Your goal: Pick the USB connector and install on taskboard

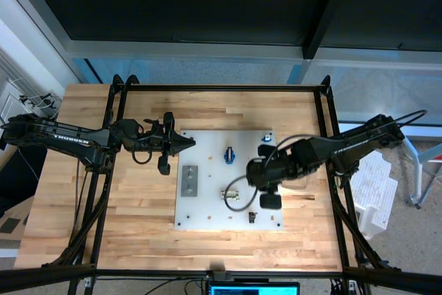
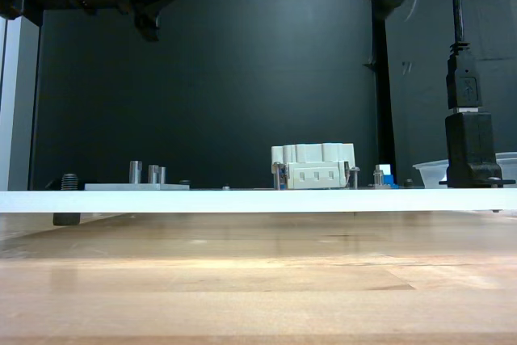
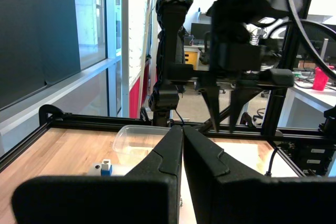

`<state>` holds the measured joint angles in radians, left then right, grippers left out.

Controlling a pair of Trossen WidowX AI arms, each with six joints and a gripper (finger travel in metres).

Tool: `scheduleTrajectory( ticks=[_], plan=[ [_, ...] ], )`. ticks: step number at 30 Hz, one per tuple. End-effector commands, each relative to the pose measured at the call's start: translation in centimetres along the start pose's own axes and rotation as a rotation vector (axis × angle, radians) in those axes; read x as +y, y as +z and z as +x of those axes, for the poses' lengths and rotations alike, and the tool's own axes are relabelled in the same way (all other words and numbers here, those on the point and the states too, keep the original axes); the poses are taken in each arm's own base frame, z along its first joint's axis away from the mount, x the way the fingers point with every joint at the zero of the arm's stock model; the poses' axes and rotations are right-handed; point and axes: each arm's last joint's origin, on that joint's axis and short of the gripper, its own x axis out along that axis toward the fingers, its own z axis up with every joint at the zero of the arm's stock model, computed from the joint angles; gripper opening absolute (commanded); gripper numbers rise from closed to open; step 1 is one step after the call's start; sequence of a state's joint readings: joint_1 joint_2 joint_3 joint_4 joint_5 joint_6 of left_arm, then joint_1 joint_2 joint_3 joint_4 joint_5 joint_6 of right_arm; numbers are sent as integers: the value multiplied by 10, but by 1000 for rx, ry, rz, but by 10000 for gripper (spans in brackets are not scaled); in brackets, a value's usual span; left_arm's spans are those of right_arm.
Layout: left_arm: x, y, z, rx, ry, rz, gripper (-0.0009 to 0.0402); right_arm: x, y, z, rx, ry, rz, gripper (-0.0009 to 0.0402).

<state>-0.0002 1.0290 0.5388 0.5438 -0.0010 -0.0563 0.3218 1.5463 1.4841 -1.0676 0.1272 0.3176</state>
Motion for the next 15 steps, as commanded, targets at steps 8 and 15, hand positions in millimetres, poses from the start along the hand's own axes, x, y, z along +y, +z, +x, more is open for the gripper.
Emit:
scheduleTrajectory(
  ticks=[8,15],
  plan=[
    [0,0,0,0,0,0,0,-49,6,-8,-204,-30,23,7],
    [0,0,0,0,0,0,0,-72,3,-13,-391,-55,42,0]
  ],
)
